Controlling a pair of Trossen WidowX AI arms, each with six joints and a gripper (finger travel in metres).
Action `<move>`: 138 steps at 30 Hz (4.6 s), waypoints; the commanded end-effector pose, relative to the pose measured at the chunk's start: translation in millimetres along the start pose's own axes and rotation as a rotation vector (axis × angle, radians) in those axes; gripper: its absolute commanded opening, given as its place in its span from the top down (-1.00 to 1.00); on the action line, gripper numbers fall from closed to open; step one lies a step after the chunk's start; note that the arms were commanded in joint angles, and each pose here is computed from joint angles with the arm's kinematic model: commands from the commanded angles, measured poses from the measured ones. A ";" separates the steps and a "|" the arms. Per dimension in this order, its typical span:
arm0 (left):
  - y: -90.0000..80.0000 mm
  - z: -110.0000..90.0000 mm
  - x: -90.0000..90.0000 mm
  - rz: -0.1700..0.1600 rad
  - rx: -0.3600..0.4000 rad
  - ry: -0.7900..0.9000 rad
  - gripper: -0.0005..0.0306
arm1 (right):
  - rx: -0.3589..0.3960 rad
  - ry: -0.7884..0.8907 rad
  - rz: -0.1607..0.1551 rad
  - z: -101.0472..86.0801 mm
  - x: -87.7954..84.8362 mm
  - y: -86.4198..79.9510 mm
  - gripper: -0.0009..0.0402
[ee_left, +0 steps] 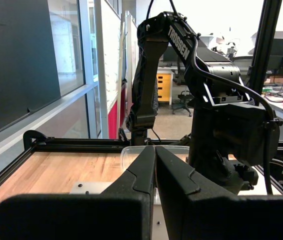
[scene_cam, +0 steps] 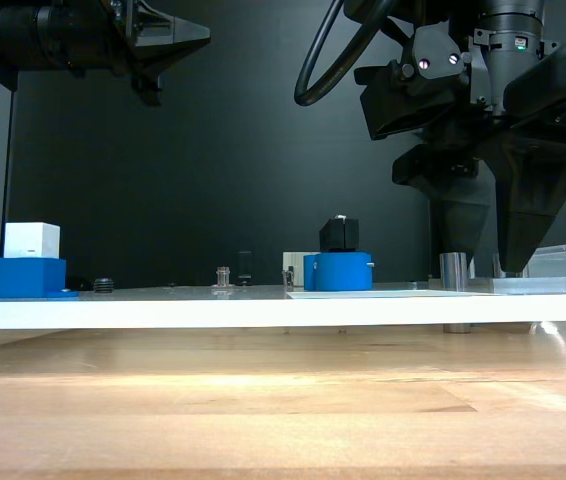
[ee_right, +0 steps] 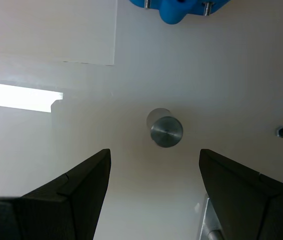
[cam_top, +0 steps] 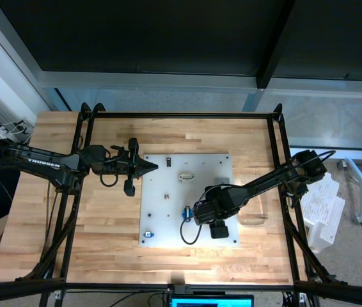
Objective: Remove the 16mm cylinder and place in the container
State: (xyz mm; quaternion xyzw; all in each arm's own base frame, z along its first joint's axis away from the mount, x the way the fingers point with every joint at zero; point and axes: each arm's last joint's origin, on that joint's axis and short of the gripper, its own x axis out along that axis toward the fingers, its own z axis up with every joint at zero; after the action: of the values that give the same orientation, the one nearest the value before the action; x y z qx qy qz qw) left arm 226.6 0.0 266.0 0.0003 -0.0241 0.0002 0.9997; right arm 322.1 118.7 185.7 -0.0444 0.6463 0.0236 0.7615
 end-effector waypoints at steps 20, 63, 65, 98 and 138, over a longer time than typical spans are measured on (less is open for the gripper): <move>0.0 0.1 0.1 0.000 0.000 0.000 0.96 | 0.014 -0.012 0.011 -1.1 3.1 14.4 0.02; 0.1 0.1 0.1 0.000 0.000 0.000 0.96 | 0.011 -0.017 0.017 -3.5 2.3 23.8 0.96; 0.0 0.1 0.1 0.000 0.000 0.000 0.96 | 0.010 -0.017 0.017 -3.6 2.3 24.0 0.96; 0.1 0.1 0.1 0.000 0.000 0.000 0.96 | 0.061 -0.058 -0.020 10.0 -14.7 0.3 -0.13; 0.0 0.1 0.1 0.000 0.000 0.000 0.96 | 0.076 -0.097 -0.010 3.6 7.6 -6.4 0.95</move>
State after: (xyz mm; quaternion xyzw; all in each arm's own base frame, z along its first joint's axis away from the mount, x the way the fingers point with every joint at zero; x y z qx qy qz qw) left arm 226.6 0.0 266.0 0.0003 -0.0243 0.0002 0.9997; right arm 327.7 112.6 178.6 -0.0172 0.6089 -0.0015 0.7931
